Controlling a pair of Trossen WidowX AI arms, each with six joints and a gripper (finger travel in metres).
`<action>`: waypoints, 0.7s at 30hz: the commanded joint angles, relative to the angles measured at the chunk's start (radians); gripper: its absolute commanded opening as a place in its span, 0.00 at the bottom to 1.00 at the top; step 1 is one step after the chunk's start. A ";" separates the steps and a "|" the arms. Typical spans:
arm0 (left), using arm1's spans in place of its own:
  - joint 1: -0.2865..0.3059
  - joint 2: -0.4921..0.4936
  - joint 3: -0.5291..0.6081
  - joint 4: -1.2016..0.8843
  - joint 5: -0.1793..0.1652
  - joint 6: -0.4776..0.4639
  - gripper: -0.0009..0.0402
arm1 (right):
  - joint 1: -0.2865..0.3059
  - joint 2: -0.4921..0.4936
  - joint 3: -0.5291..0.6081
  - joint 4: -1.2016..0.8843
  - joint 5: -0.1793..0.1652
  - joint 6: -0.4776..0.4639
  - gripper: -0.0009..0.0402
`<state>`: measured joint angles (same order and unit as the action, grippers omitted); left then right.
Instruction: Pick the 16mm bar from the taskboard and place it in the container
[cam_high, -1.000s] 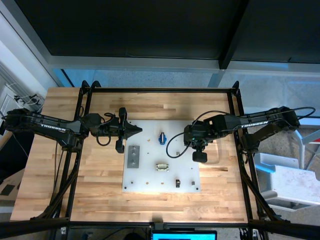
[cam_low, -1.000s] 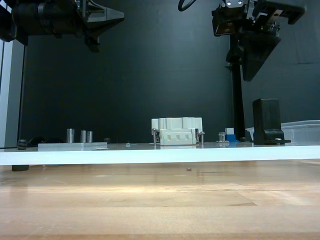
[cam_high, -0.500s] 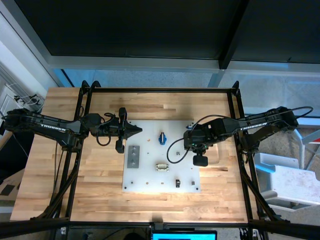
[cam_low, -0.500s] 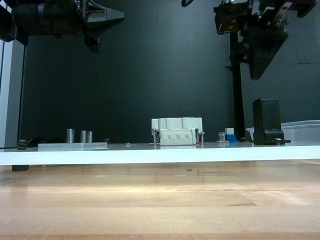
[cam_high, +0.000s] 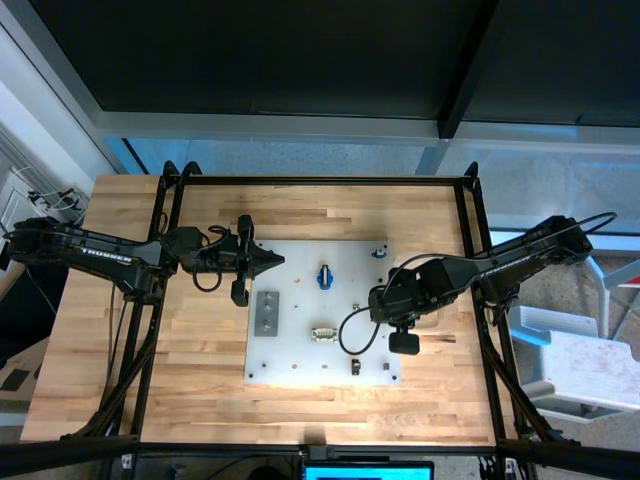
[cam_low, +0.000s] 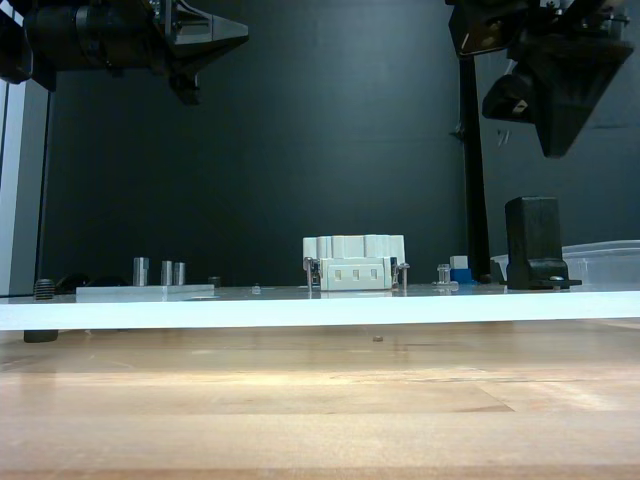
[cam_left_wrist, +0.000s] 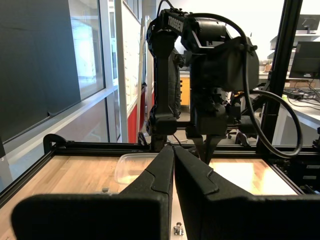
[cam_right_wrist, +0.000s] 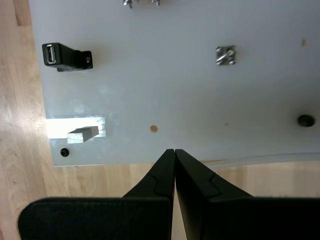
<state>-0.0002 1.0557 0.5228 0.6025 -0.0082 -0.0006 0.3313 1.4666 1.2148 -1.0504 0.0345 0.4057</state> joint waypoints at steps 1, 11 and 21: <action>0.000 0.000 0.000 0.000 0.000 0.000 0.02 | 0.024 0.013 0.000 0.001 0.000 0.027 0.02; 0.000 0.000 0.000 0.000 0.000 0.000 0.02 | 0.093 0.063 0.019 0.015 0.002 0.096 0.02; 0.000 0.000 0.000 0.000 0.000 0.000 0.02 | 0.143 0.121 0.073 0.016 0.002 0.149 0.02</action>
<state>-0.0002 1.0554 0.5228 0.6029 -0.0082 -0.0002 0.4679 1.5826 1.2861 -1.0351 0.0360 0.5457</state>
